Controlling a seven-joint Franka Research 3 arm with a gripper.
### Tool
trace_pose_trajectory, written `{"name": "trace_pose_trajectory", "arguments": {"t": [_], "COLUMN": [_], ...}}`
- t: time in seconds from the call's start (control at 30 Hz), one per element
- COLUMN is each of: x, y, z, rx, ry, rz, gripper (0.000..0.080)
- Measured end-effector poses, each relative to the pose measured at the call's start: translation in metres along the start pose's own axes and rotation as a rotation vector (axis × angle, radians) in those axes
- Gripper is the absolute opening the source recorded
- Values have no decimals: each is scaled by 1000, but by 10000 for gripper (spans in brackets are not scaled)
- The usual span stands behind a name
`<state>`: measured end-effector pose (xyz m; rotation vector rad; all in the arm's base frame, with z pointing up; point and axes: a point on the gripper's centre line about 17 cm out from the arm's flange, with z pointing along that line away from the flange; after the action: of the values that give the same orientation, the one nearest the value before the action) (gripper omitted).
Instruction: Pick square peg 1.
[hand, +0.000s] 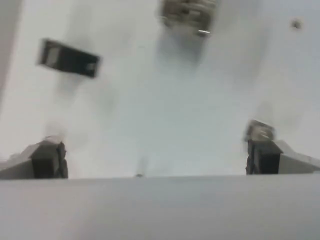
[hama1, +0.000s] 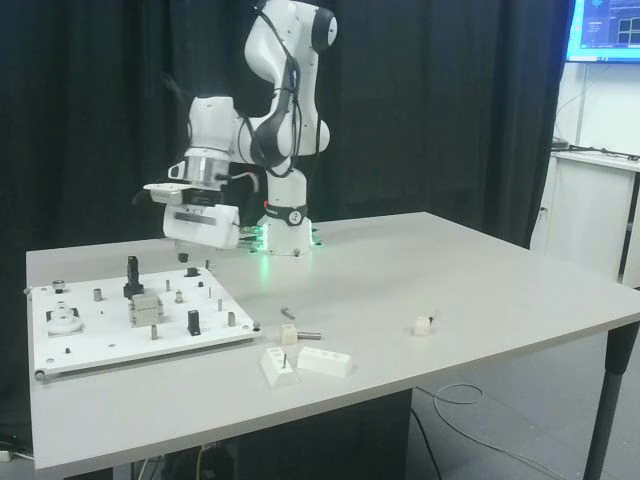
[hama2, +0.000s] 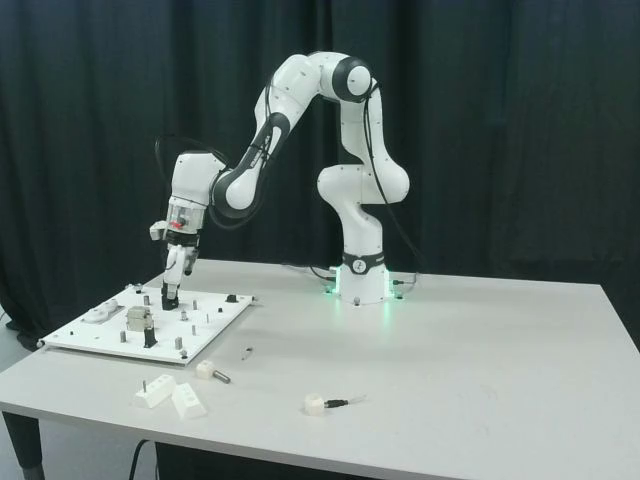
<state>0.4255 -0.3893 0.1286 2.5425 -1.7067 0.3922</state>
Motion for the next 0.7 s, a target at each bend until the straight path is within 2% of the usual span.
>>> {"name": "trace_pose_trajectory", "arguments": {"t": [0.33,0.7], "x": [13,33], "y": [-50,-94], "z": [-13,-8], "rx": [18,-9], "ry": [46,91], "rz": [-201,-400], "gripper": [800,800]}}
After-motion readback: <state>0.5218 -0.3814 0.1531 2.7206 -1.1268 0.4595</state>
